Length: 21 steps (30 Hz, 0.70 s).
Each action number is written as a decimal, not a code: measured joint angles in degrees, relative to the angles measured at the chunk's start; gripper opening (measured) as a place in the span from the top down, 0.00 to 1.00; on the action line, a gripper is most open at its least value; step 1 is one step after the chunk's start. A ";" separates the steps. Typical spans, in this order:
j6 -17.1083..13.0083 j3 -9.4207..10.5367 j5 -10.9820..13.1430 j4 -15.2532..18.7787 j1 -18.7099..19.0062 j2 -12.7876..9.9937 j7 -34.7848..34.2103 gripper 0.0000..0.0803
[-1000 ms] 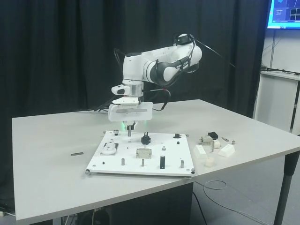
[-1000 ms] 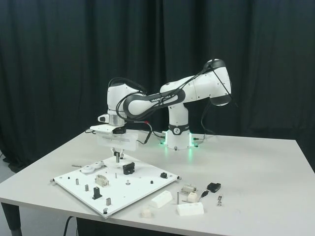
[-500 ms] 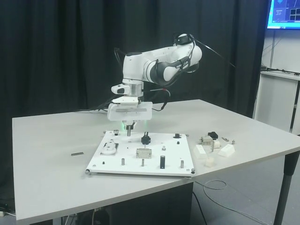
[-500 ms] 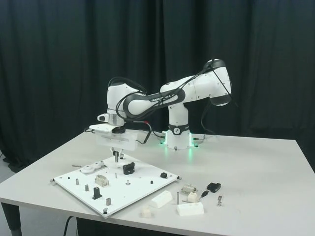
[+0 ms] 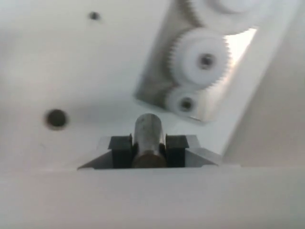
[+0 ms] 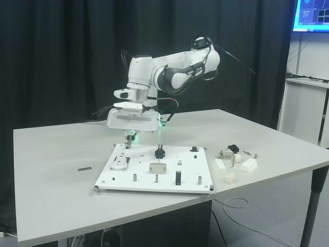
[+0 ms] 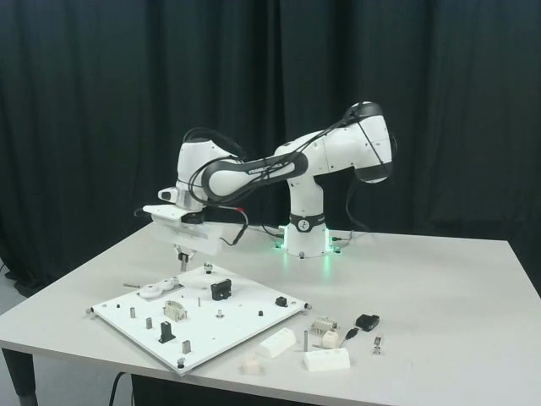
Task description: Place round peg 4.
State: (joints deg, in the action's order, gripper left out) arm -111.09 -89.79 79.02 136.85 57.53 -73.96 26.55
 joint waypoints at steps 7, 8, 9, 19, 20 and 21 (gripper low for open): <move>-1.24 0.05 0.06 -0.12 -4.07 0.00 4.06 0.82; -1.24 0.07 0.10 -0.22 -4.72 0.00 4.62 0.82; -1.24 0.11 0.13 -0.33 -5.35 0.00 5.19 0.82; -0.08 1.90 3.27 -2.10 -11.95 0.01 10.43 0.82; 0.02 2.25 3.78 -2.35 -12.61 0.00 10.86 0.82; 0.08 2.62 4.23 -2.63 -13.29 -0.01 11.29 0.82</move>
State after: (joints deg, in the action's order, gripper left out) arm -111.01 -87.17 83.25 134.22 44.23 -73.97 37.84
